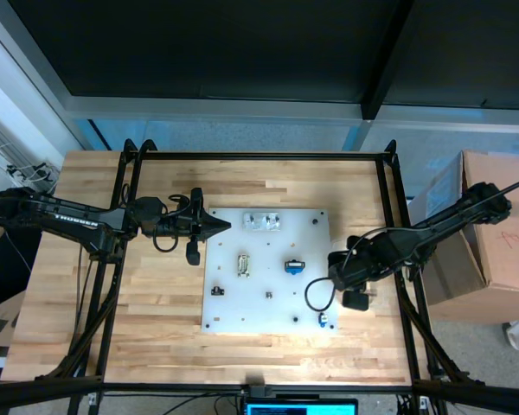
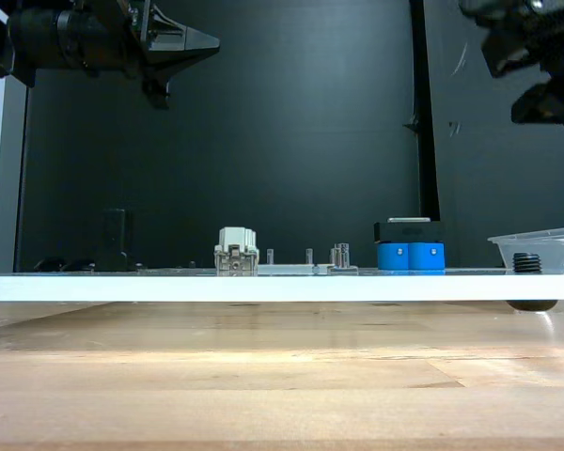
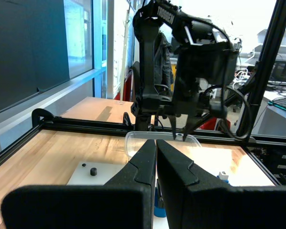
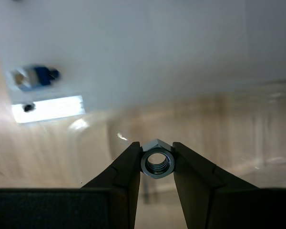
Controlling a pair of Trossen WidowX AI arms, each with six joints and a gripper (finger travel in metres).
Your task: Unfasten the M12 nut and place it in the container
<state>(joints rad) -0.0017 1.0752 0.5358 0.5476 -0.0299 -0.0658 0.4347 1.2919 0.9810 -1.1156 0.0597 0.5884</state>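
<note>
The small silver M12 nut (image 4: 157,162) is pinched between the fingers of my right gripper (image 4: 156,152), clear of its seat. The gripper (image 1: 336,270) hangs high off the board's right edge, over the clear container (image 4: 257,95). In the low view the black ribbed stud (image 2: 527,263) stands bare in front of the container (image 2: 545,242). My left gripper (image 1: 221,226) hovers at the board's far left edge with its fingers (image 3: 148,157) pressed together and nothing between them.
On the white board (image 1: 242,303) stand a white connector block (image 1: 243,264), a blue part (image 1: 294,266) and a silver fitting (image 1: 263,223). A black frame rims the wooden table. A cardboard box (image 1: 489,233) sits off the right side.
</note>
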